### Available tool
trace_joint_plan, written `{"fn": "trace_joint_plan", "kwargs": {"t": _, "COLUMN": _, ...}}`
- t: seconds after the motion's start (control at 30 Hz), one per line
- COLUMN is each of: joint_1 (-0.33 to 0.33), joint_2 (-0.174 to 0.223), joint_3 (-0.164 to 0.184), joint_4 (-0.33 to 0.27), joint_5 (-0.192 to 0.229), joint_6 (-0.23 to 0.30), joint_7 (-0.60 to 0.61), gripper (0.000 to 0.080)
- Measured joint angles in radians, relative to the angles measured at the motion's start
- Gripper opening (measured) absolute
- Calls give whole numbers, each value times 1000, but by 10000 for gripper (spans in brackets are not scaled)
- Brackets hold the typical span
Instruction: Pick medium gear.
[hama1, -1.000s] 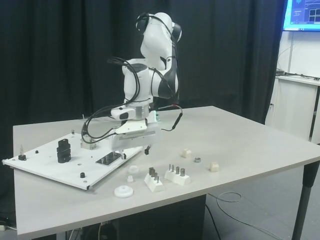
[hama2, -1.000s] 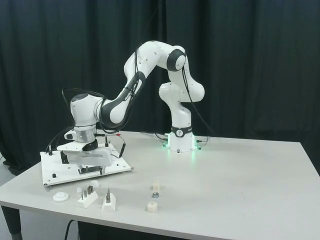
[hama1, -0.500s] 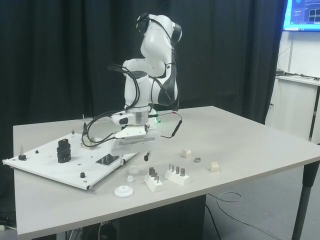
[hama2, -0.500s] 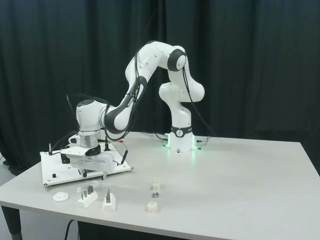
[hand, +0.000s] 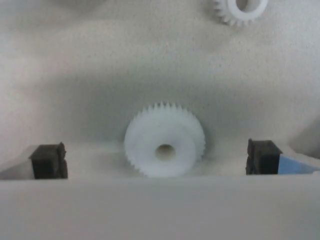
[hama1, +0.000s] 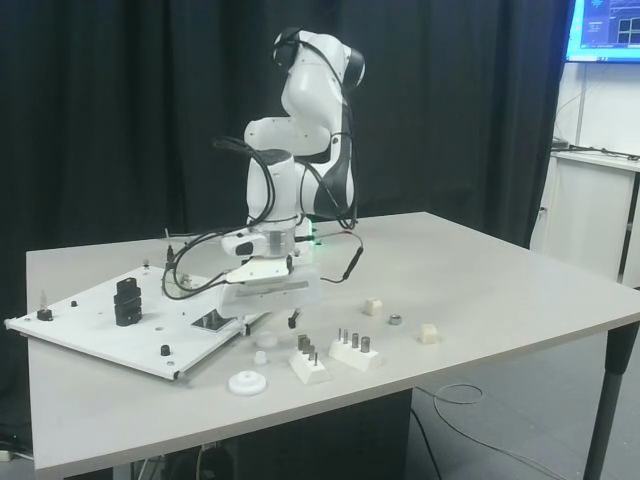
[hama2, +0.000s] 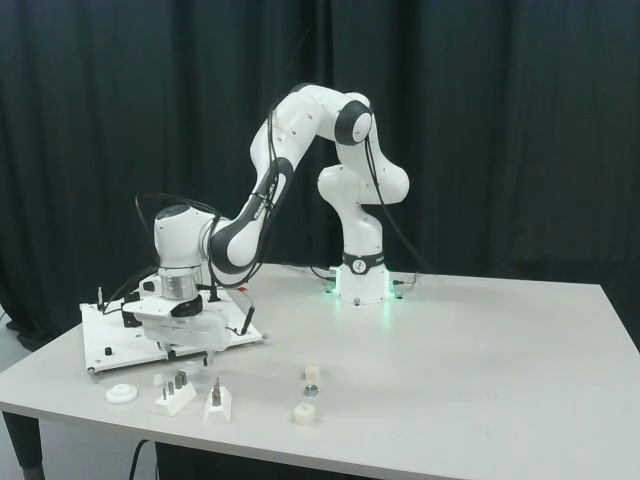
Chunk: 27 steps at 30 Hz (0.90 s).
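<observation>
Your jaws (hand: 156, 161) are wide open with the medium gear (hand: 164, 146) lying flat on the table (hand: 75, 75) right between them, so I think you should go down and then squeeze it.

White toothed gear (hand: 164, 147) on grey table (hand: 100, 60); black fingertips (hand: 48, 161); white arm (hama2: 290, 150), black curtain (hama2: 500, 120).

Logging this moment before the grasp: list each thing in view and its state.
Gripper: open, fingers either side of the medium gear.
Medium gear: flat on the table, ungrasped.
Small gear: flat, apart.
Large gear: flat near the table edge.
Board: tilted on the table.
</observation>
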Motion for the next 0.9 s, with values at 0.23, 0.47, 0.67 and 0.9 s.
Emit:
{"fn": "trace_joint_plan", "kwargs": {"t": 0.23, "joint_1": 0, "joint_2": 20, "joint_3": 8, "joint_4": 0, "joint_5": 10, "joint_6": 37, "joint_7": -1, "gripper": 800}}
{"fn": "trace_joint_plan", "kwargs": {"t": 0.47, "joint_1": 0, "joint_2": 39, "joint_3": 15, "joint_4": 0, "joint_5": 12, "joint_6": 63, "joint_7": -2, "gripper": 800}}
{"fn": "trace_joint_plan", "kwargs": {"t": 0.67, "joint_1": 0, "joint_2": 50, "joint_3": 16, "joint_4": 0, "joint_5": 12, "joint_6": 71, "joint_7": -2, "gripper": 800}}
{"fn": "trace_joint_plan", "kwargs": {"t": 0.9, "joint_1": -2, "joint_2": 51, "joint_3": 16, "joint_4": 2, "joint_5": 12, "joint_6": 70, "joint_7": -5, "gripper": 800}}
